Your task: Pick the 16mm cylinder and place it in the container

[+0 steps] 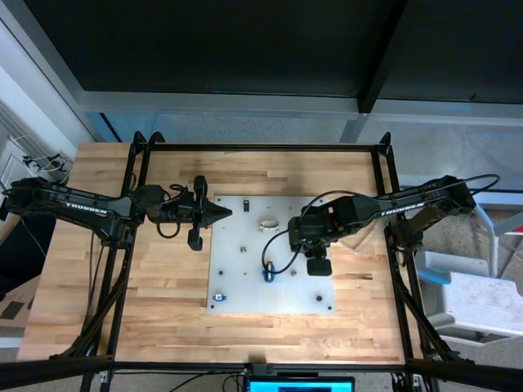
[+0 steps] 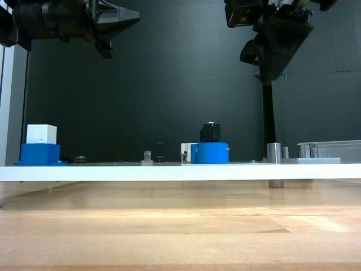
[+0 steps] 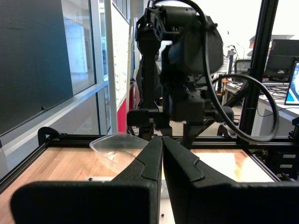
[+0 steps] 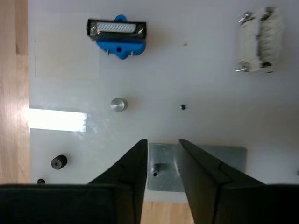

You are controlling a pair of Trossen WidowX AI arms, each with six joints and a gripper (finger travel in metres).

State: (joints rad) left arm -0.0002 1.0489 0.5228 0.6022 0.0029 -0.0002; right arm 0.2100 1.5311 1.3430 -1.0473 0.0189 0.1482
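Note:
The 16mm cylinder (image 4: 118, 104) is a short silvery stub standing upright on the white board (image 1: 245, 269). It also shows in the high view (image 1: 292, 273) and the low view (image 2: 274, 152). My right gripper (image 4: 162, 145) hangs high above the board's right edge, over a grey metal block (image 4: 196, 173). It is open and empty, and the cylinder lies apart from it toward the board's middle. The container (image 3: 112, 148) is a clear tub on the wood beside the board's right side. My left gripper (image 3: 162, 138) is shut and empty, held high over the board's left edge.
A blue connector part (image 4: 117, 36) with a black cable and a white connector (image 4: 261, 41) sit on the board beyond the cylinder. A small black knob (image 4: 58, 162) is near the board's corner. A blue base with a white cube (image 2: 39, 145) stands at the near left.

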